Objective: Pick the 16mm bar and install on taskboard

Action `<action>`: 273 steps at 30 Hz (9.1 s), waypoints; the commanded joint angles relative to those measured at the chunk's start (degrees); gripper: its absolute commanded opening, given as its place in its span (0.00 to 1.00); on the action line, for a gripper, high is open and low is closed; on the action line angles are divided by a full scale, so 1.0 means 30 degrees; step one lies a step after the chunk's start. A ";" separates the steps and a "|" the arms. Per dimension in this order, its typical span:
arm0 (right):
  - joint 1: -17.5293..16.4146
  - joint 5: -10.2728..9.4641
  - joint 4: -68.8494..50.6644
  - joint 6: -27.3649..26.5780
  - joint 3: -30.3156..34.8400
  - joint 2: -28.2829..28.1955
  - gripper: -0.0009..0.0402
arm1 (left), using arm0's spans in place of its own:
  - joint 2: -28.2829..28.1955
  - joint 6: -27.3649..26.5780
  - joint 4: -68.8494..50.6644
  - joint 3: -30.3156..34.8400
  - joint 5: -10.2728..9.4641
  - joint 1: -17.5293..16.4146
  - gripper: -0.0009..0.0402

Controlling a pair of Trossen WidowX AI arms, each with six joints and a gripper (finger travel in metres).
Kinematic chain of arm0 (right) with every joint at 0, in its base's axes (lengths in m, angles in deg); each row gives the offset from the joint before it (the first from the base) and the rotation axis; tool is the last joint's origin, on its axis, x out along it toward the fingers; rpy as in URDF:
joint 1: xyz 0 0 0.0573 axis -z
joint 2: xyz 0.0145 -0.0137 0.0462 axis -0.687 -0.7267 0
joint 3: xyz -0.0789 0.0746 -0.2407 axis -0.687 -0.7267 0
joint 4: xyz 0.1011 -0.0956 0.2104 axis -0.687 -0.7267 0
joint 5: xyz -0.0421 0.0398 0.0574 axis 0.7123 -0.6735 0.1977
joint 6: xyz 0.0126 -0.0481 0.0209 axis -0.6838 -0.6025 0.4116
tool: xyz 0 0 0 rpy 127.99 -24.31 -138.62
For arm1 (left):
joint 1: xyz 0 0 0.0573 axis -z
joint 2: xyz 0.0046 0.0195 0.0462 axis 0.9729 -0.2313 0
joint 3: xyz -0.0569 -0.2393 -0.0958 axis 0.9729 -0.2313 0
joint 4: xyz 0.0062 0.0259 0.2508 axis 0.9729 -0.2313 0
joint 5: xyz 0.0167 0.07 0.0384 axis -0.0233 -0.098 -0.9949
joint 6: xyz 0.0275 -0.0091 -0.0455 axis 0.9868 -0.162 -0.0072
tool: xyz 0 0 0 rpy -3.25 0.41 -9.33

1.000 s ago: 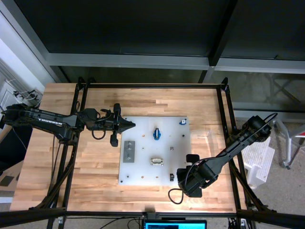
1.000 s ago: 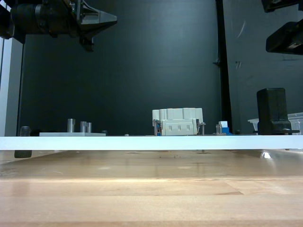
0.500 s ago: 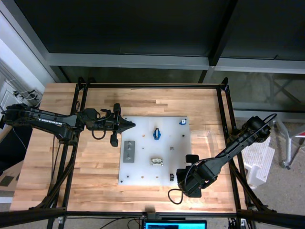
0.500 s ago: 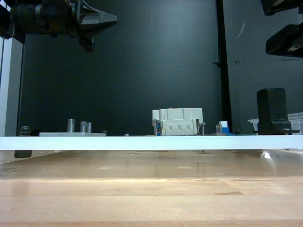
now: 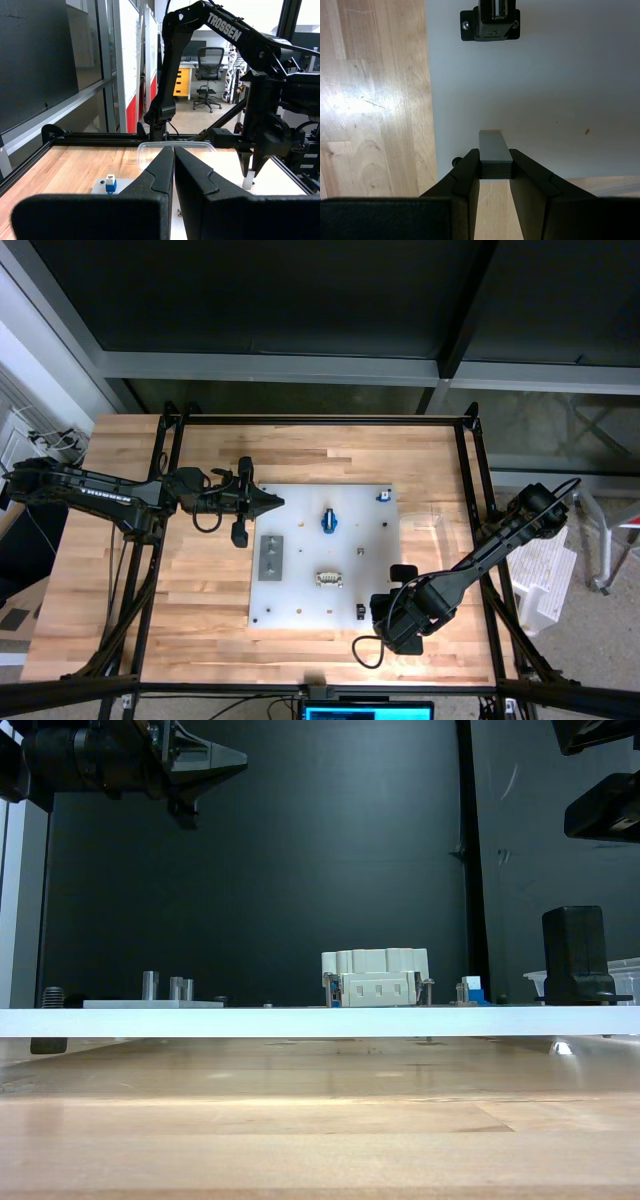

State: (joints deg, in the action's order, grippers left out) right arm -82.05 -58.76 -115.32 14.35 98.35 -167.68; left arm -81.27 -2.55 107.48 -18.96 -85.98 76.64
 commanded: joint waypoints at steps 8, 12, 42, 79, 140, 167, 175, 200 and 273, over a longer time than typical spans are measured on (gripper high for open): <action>0.0000 0.0044 0.0182 0.0007 -0.0233 0.0007 0.05 | -0.0007 0.0007 0.0000 0.0007 0.0007 0.0000 0.02; 0.0000 0.0168 0.0197 -0.0036 -0.0240 0.0007 0.05 | -0.0007 0.0007 0.0000 0.0007 0.0007 0.0000 0.02; 0.0007 0.0007 0.0605 -0.0270 -0.0379 0.0007 0.05 | -0.0007 0.0007 0.0000 0.0007 0.0007 0.0000 0.02; -0.0007 0.0015 0.2222 -0.0219 -0.1836 0.0015 0.29 | -0.0007 0.0007 0.0000 0.0007 0.0007 0.0000 0.02; 0.9938 0.1945 0.7147 -1.1978 -0.5180 1.2721 0.02 | -0.0007 0.0007 -0.0007 0.0007 0.0007 0.0000 0.02; 1.3843 -0.2987 2.1551 -1.3865 -1.1890 1.5577 0.02 | 0.0000 0.0007 0.0000 0.0007 0.0007 0.0000 0.02; 1.4054 -0.3089 2.5267 -1.3529 -1.3690 1.5577 0.02 | -0.0007 0.0007 0.0000 0.0007 0.0007 -0.0007 0.02; 1.4039 -0.3177 2.8429 -1.2670 -1.5788 1.5577 0.02 | 0.0000 0.0007 0.0000 0.0007 0.0007 0.0000 0.02; 1.4003 -0.3162 2.7693 -1.2429 -1.5875 1.5577 0.02 | -0.0007 0.0007 0.0000 0.0007 0.0007 -0.0007 0.02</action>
State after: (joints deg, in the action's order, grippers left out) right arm -40.02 -68.24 -32.26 -22.96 50.70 -120.95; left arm -81.27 -2.55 107.46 -18.93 -85.98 76.64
